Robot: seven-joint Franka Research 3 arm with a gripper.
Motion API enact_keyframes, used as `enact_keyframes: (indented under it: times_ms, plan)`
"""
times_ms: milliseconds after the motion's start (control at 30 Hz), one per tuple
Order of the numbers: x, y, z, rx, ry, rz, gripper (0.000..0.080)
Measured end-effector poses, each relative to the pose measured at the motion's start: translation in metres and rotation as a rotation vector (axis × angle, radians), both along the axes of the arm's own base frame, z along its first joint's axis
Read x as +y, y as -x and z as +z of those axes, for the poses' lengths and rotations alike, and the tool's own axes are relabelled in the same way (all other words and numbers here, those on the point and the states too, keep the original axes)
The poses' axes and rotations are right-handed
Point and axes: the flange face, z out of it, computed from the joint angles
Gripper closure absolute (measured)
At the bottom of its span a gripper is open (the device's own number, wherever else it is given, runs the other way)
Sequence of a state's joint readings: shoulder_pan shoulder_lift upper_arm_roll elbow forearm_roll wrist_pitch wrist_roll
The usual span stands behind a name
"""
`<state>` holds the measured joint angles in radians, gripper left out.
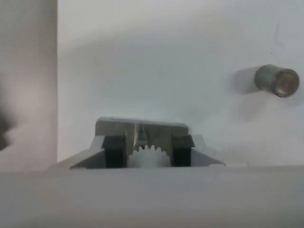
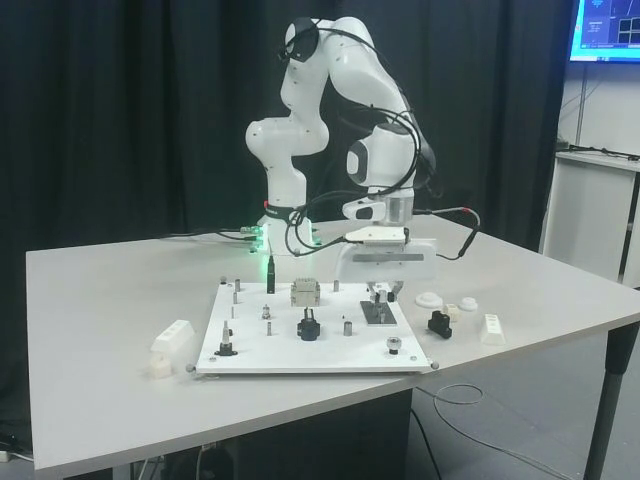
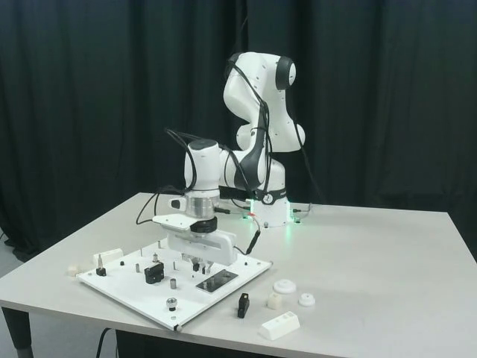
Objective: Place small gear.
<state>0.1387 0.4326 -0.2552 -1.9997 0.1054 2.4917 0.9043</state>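
A small white gear (image 1: pixel 148 156) sits clamped between the black pads (image 1: pixel 114 151) of my gripper (image 1: pixel 148 151), which is shut on it. In the wrist view a grey metal peg (image 1: pixel 277 80) stands up from the white board (image 1: pixel 166 71), apart from the gear. From the room cameras my gripper (image 2: pixel 381 292) (image 3: pixel 197 264) hangs low over the white assembly board (image 2: pixel 310 345) (image 3: pixel 179 287), near its edge closest to the robot base. The gear itself is too small to make out in the room views.
The board carries several pegs, a black part (image 2: pixel 308 327), a grey block (image 2: pixel 304 292) and a dark plate (image 2: pixel 378 316). Loose white gears (image 2: pixel 430 299) (image 3: pixel 285 286), a black piece (image 2: pixel 438 322) and white blocks (image 2: pixel 492 328) (image 2: pixel 172 340) lie on the grey table beside the board.
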Motion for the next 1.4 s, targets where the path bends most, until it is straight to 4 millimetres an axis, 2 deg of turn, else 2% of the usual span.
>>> enact_keyframes:
  times_ms: [333,1400]
  plan:
    - [-0.003,0.001,0.012,0.005,-0.005,0.007,0.0604]
    - [0.003,-0.001,0.014,0.004,-0.005,0.039,0.0604]
